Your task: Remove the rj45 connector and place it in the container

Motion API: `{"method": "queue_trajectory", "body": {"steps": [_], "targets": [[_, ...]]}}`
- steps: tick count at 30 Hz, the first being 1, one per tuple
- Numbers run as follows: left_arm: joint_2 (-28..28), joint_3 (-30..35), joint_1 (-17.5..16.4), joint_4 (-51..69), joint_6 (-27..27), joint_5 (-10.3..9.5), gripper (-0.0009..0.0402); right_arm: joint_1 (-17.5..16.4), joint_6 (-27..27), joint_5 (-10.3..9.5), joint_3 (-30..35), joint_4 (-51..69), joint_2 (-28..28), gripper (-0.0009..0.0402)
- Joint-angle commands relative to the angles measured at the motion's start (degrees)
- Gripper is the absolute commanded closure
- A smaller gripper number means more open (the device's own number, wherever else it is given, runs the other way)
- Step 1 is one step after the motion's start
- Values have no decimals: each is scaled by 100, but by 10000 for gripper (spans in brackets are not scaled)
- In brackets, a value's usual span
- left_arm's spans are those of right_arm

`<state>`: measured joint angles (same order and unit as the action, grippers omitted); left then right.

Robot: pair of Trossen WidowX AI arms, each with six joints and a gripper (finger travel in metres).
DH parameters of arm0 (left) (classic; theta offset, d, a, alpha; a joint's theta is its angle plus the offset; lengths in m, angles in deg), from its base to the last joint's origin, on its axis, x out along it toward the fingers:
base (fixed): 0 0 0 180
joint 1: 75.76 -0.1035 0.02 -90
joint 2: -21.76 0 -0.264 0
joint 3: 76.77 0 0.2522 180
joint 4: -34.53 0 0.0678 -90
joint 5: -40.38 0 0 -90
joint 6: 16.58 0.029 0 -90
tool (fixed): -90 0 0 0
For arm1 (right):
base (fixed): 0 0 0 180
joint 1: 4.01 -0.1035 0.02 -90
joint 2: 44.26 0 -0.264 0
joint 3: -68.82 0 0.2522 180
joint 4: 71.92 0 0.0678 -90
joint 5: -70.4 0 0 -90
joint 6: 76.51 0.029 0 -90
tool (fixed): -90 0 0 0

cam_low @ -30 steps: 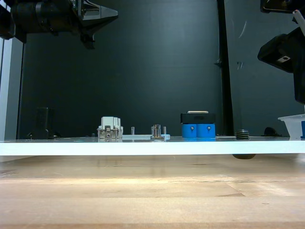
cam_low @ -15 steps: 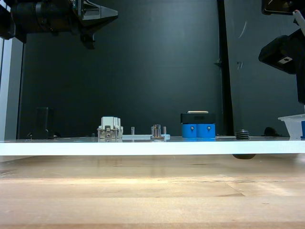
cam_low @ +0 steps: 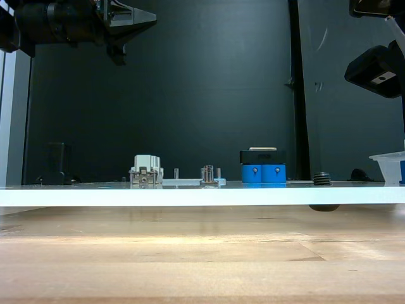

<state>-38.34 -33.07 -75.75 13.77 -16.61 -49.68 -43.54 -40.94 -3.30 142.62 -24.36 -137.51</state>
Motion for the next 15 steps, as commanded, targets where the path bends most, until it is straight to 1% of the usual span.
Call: {"method": "queue_trajectory", "body": {"steps": [1, 8, 15], "targets": [[-2, 2, -2, 0, 2, 2, 393, 0, -2, 17, 0, 7, -2, 394], [-2, 2, -2, 0, 2, 2, 393, -13, -4, 22, 0, 7, 44, 393], [-2, 2, -2, 0, 2, 2, 393, -24, -7, 26, 0, 35, 260, 393]]}}
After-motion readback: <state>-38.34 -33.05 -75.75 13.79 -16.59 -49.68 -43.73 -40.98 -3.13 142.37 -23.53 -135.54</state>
